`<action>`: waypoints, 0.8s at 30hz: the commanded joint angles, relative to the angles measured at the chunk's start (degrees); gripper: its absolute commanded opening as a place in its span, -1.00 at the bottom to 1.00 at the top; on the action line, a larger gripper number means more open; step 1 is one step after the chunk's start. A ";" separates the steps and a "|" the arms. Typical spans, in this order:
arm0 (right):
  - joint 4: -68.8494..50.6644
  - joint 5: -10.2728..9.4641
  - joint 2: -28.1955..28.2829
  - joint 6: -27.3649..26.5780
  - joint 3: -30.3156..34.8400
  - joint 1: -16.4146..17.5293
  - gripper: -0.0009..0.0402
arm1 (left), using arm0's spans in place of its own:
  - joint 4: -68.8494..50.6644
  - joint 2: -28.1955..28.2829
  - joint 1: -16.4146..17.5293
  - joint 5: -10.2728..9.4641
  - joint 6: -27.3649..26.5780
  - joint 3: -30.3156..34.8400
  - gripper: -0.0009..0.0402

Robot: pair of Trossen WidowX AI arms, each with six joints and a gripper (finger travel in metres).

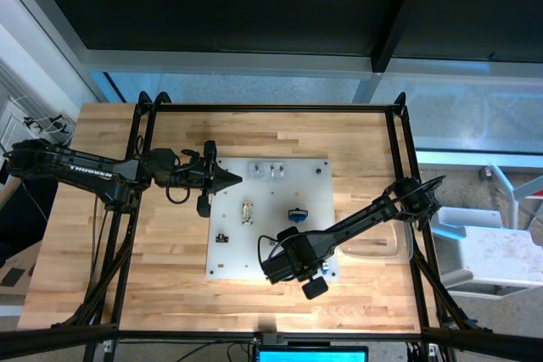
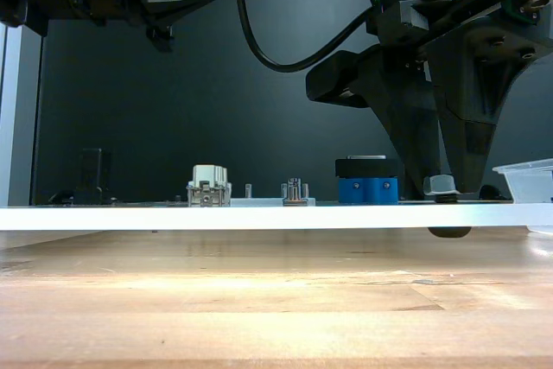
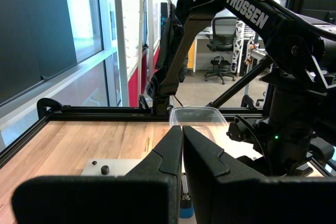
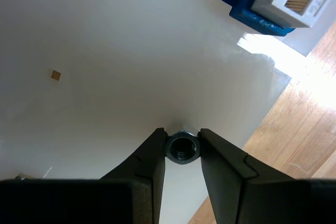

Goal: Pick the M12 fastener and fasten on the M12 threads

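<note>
In the right wrist view my right gripper is shut on the small silver M12 nut, pinched between its two fingertips just over the white board. The low view shows the nut held low at the board's near right, with a dark bit of the M12 stud right under it. I cannot tell whether it is threaded on. From above, the right gripper hides both. My left gripper hovers shut at the board's far left edge, holding nothing.
A blue-and-black part stands on the white board just beyond the right gripper. The clear tray lies right of the board. Small connectors and posts sit mid-board and at its far edge.
</note>
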 commanded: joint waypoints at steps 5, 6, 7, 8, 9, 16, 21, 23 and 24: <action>-1.07 0.31 0.02 -0.59 0.02 -0.07 -0.78 | 0.00 0.00 0.02 0.02 0.02 0.02 -0.96; -1.27 0.31 0.02 -0.59 0.02 -0.07 -0.78 | 0.00 0.00 0.00 0.02 0.02 0.02 -0.96; -1.25 0.33 0.02 -0.61 0.02 -0.09 -0.78 | 0.00 0.00 0.00 0.02 0.02 0.02 -0.96; -1.22 0.57 0.02 -0.63 0.02 -0.09 -0.78 | 0.00 0.00 0.02 0.02 0.02 0.02 -0.96; -1.18 0.90 0.02 -1.25 0.02 -0.09 -0.78 | 0.00 0.00 0.00 0.02 0.02 0.02 -0.96; -1.60 1.55 0.02 -1.70 0.02 -0.09 -0.78 | 0.00 0.00 0.02 0.02 0.02 0.02 -0.96; -1.57 1.55 0.02 -2.27 0.02 -0.07 -0.78 | 0.00 0.00 0.00 0.02 0.02 0.02 -0.96; -1.51 1.55 0.00 -2.67 0.02 -0.07 -0.77 | 0.00 0.00 0.00 0.02 0.02 0.02 -0.96; -1.40 1.55 0.00 -2.91 0.02 -0.09 -0.75 | 0.00 0.00 0.00 0.02 0.02 0.02 -0.96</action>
